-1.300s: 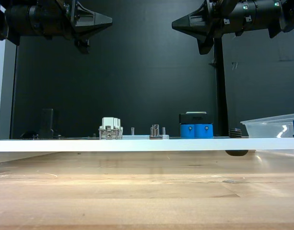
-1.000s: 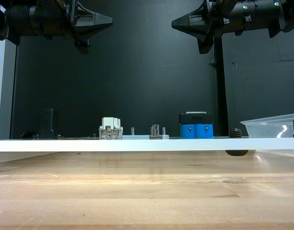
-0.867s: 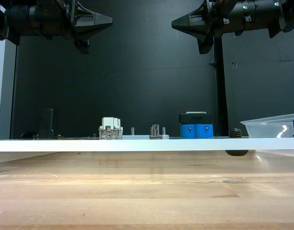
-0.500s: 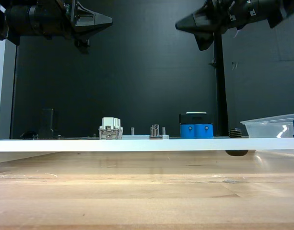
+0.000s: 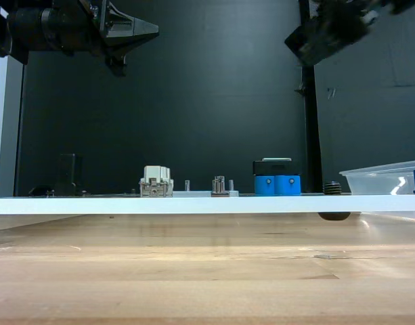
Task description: Pick the M12 fastener and fasten on the M12 threads
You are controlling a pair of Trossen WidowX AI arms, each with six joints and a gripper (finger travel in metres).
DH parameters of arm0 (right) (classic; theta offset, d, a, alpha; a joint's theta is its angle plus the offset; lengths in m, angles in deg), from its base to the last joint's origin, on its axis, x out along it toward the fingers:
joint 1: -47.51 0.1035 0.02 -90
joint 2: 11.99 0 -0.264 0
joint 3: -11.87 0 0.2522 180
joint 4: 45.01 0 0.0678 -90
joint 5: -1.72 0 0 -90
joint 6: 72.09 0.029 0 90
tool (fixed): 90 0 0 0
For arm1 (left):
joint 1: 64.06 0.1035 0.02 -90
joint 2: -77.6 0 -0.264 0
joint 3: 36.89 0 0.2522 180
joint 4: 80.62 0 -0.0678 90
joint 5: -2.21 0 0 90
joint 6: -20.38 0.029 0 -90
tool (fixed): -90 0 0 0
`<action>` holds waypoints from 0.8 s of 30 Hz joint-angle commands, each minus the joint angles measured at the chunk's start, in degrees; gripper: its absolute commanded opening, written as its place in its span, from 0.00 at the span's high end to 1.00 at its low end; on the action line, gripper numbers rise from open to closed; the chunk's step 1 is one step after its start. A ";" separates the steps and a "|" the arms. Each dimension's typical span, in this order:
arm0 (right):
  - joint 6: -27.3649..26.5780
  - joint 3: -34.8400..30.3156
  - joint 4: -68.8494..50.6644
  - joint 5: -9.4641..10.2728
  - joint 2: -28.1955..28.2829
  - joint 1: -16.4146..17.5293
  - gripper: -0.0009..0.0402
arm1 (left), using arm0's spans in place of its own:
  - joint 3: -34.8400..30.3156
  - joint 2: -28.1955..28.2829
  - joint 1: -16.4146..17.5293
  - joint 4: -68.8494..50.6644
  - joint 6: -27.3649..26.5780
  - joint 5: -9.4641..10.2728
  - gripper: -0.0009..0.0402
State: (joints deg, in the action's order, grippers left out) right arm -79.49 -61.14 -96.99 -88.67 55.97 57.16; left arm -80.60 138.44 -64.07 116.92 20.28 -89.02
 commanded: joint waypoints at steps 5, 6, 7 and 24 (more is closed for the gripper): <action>0.04 -2.78 -10.36 -0.33 0.13 3.13 0.98 | 0.00 0.02 0.00 0.02 0.00 -0.02 0.98; 0.04 -2.89 -11.30 -0.33 0.17 3.23 0.98 | 0.00 0.02 0.02 0.02 0.00 -0.02 0.98; 0.02 -2.95 -12.28 -0.28 0.17 3.26 0.98 | 0.00 0.02 0.00 0.02 0.00 -0.02 0.98; -21.09 -2.82 -31.50 0.00 0.17 9.01 0.98 | 0.00 0.02 0.00 0.00 0.00 -0.02 0.98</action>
State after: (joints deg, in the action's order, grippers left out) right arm -98.33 -64.11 -127.50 -88.71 56.15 65.53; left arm -80.60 138.46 -64.07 116.92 20.26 -89.05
